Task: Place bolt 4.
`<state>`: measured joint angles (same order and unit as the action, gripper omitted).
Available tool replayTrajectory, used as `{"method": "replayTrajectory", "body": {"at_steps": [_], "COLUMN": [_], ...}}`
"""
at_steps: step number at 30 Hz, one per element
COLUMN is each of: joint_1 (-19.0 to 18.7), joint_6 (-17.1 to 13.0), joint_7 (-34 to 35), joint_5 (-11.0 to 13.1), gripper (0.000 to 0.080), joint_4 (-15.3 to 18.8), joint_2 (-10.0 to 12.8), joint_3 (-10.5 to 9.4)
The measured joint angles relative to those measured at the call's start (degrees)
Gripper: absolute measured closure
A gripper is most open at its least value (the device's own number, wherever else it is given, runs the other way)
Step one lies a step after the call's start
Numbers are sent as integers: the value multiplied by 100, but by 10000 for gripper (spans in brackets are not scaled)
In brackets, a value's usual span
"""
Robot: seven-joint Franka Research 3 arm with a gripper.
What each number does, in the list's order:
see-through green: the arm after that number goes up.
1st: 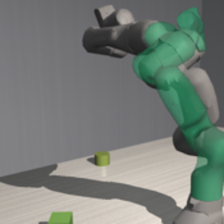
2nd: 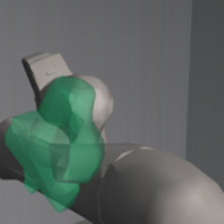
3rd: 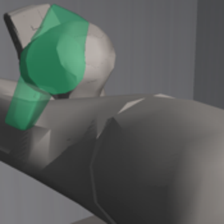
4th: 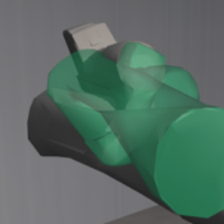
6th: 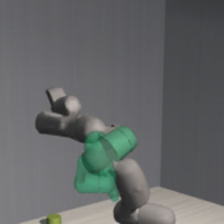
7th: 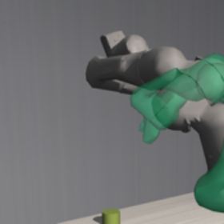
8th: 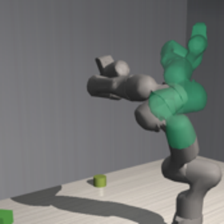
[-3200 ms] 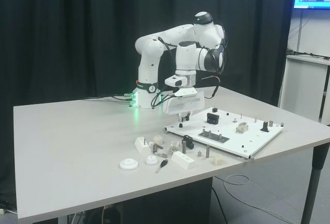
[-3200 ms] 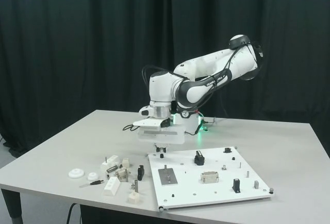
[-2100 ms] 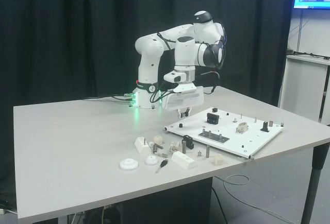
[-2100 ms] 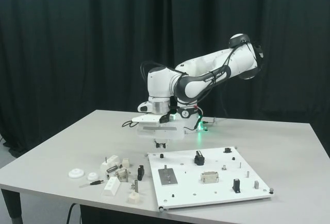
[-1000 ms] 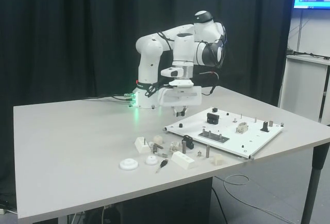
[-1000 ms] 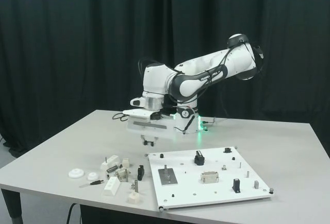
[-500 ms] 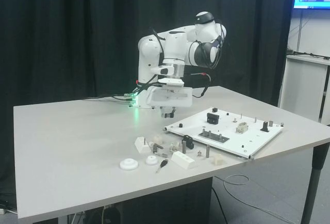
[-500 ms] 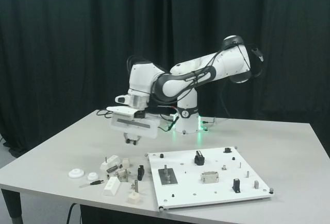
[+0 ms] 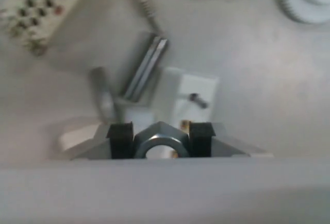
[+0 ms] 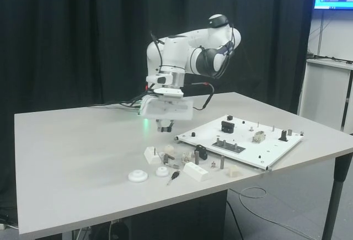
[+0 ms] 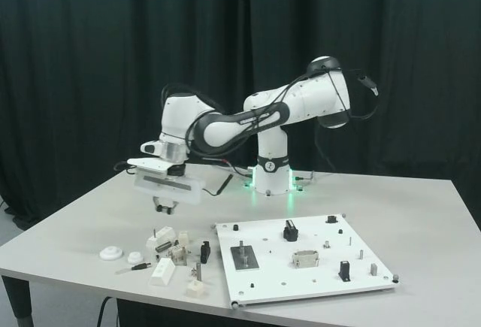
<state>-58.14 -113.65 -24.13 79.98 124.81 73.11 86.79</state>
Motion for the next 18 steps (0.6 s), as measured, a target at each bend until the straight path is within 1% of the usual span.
{"method": "replayTrajectory", "body": {"at_steps": [10,18], "joint_1": [779,1366], "joint_6": [46,75], "joint_7": [-342,-429], "joint_5": [11,28], "gripper": [574,574], "joint_4": [-519,-921], "joint_2": [77,102], "joint_3": [-160,-335]}}
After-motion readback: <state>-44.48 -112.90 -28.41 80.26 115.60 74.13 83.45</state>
